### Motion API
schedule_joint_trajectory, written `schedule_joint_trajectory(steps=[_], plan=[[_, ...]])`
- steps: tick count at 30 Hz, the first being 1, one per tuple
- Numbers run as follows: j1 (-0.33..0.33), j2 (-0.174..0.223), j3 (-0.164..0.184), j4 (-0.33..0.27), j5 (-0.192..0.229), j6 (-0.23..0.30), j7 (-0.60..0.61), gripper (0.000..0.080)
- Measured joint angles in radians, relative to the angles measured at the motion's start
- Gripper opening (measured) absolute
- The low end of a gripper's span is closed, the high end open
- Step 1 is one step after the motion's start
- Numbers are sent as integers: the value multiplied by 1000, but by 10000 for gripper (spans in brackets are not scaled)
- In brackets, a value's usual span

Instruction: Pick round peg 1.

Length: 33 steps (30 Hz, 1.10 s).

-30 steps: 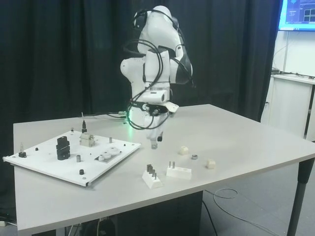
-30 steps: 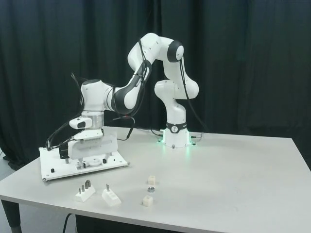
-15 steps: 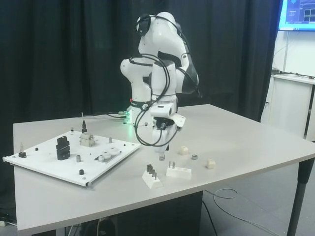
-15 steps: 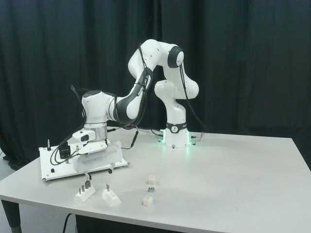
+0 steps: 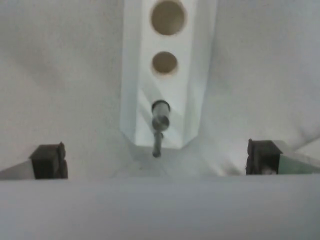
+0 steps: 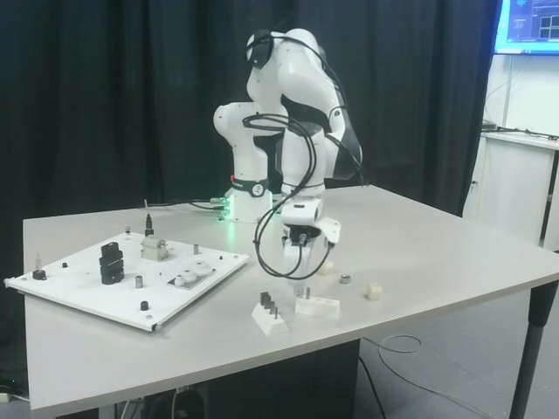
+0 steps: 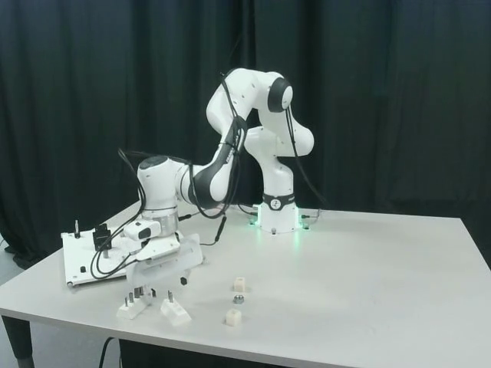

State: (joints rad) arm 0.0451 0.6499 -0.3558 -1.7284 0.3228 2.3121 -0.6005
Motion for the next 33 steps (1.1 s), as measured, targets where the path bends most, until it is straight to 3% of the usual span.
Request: schedule_joint_trajectory(steps=[19, 20, 24, 25, 33], plan=[[4, 34, 1, 0, 6, 17, 14, 800], [4, 34, 1, 0, 7, 17, 17, 678], [4, 36, 1, 0, 7, 18, 24, 678], [4, 36, 1, 0, 7, 18, 24, 516], [4, 36, 1, 0, 7, 18, 30, 516]])
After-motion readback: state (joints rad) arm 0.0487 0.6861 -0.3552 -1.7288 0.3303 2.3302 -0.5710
